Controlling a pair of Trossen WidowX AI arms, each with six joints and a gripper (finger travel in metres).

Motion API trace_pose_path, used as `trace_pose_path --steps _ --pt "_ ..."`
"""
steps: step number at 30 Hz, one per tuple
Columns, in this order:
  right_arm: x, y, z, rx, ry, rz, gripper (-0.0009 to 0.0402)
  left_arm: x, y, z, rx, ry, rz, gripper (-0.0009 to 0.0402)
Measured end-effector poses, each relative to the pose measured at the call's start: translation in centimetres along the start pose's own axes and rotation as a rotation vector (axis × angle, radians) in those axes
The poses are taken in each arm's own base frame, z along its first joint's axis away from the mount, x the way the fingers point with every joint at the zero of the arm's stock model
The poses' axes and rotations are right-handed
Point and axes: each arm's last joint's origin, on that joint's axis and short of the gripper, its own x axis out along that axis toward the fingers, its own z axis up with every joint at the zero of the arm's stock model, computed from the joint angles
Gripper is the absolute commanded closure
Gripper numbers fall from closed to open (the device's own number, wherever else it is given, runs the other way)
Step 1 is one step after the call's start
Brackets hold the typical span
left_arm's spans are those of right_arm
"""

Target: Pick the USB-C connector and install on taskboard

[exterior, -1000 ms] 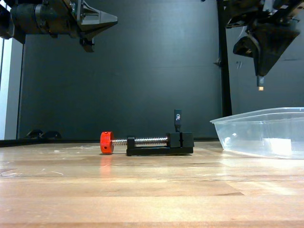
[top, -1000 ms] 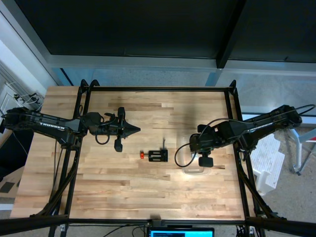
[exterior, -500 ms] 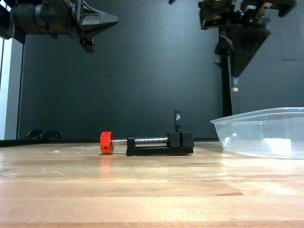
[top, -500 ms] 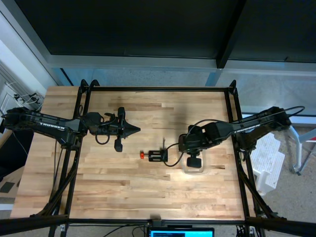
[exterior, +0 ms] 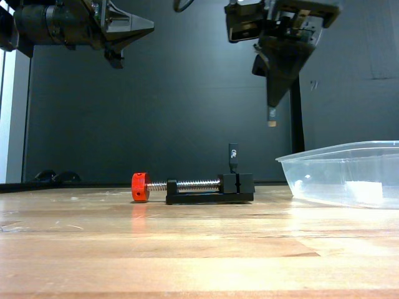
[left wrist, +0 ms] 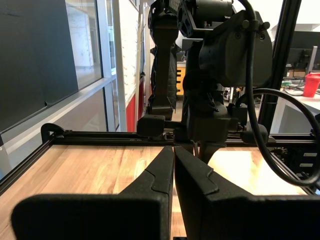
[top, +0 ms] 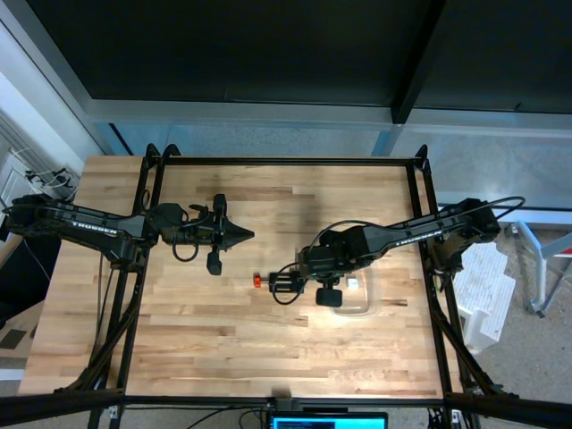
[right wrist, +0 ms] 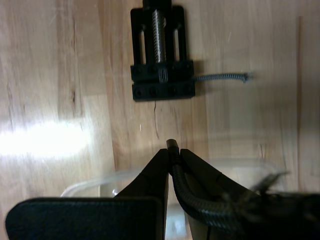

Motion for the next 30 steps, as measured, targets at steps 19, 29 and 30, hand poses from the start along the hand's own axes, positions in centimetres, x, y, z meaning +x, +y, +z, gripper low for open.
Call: trace_pose_path --steps 19,29,30 --pt "2.0 0.5 3.6 -0.015 -0.003 -0.03 0.0393 0.0 0.0 0.0 0.0 0.0 0.0 0.0393" --pt "2.0 0.6 3.8 -0.008 -0.013 -0.025 0.0393 0.0 0.0 0.0 0.0 0.0 0.0 0.0393" --pt "2.0 0.6 3.8 -0.008 -0.014 -0.025 0.0393 0.0 0.0 0.0 0.0 0.0 0.0 0.0393"
